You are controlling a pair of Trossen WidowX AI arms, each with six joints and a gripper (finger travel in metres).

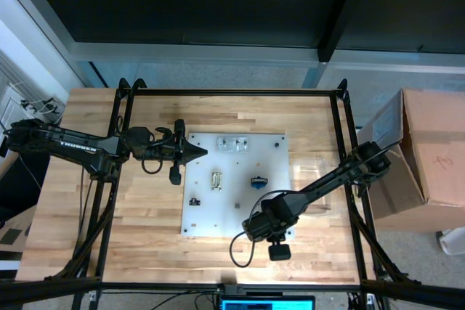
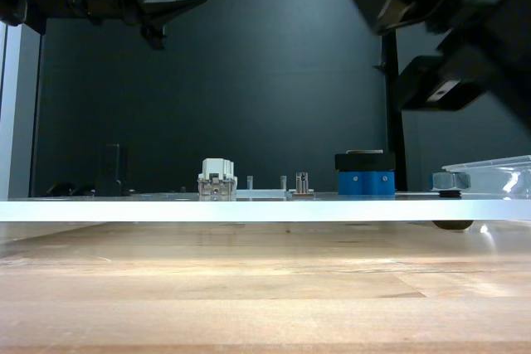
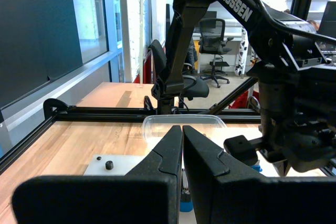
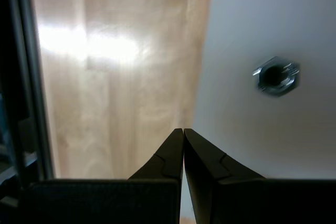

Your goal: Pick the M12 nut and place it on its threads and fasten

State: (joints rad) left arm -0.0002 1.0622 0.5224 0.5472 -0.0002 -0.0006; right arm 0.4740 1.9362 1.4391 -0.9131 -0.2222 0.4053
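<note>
Nut (image 4: 275, 75): seated on its stud (image 2: 450, 193), lying free, just beside the right claw (image 4: 183, 129), whose tips are pressed together, empty. Left claw (image 3: 182, 129): pressed together, raised over the board's (image 1: 218, 219) far left edge.

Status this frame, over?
Left gripper shut, empty, over board's left edge. Right gripper shut, empty, beside nut. Nut on its stud, unheld. Nothing blocking.

Your silver hex M12 nut (image 4: 275, 75) lies flat and level on the white board (image 4: 273, 145), held by nothing, its centre dark. From table height you see it seated on its stud (image 2: 450, 193), low over the board. It seems nearly run down, with only a short black band below it.
</note>
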